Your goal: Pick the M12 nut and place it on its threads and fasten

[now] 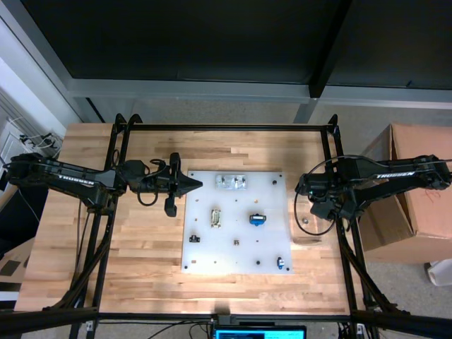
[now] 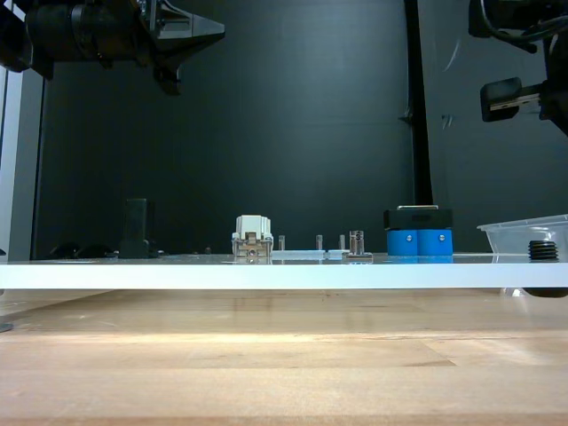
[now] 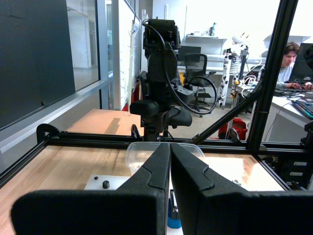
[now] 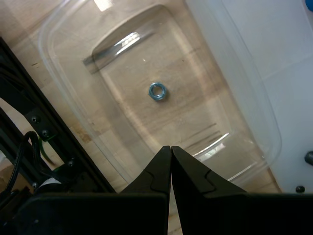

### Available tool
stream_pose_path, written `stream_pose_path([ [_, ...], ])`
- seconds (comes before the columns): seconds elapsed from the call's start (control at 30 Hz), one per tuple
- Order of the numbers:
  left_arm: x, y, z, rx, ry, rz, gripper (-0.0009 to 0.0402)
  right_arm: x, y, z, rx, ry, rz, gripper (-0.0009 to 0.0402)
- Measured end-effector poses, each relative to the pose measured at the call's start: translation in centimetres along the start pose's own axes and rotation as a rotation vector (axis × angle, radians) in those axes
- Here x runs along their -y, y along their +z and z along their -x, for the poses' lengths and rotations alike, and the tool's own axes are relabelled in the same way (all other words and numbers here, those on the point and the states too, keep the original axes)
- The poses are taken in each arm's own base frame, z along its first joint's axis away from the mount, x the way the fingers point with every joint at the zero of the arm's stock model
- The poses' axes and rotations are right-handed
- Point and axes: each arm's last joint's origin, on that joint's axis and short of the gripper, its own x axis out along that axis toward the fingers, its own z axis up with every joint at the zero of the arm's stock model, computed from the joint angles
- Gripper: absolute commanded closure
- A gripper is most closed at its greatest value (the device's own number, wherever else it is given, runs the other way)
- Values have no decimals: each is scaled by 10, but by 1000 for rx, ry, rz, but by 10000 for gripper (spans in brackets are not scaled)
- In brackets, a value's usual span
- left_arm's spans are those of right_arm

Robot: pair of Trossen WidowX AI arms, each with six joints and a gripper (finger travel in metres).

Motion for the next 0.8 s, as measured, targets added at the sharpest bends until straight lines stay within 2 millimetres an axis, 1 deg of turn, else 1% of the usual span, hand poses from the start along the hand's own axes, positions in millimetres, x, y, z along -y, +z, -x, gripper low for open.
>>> stream_pose_path([
  [0.17,0,0,0,0,0,0,393,-2,15,-6,-78,-41,-8,375],
  [0.3,0,0,0,0,0,0,393,0,25,-10,-41,-64,-143,347],
  [0.37,0,0,0,0,0,0,393,1,27,-12,-43,-65,-196,330],
  [0.57,0,0,0,-1,0,0,393,2,30,-27,-35,-69,-263,281],
  [0.8,0,0,0,-1,0,0,393,-2,28,-48,-31,-70,-277,245],
])
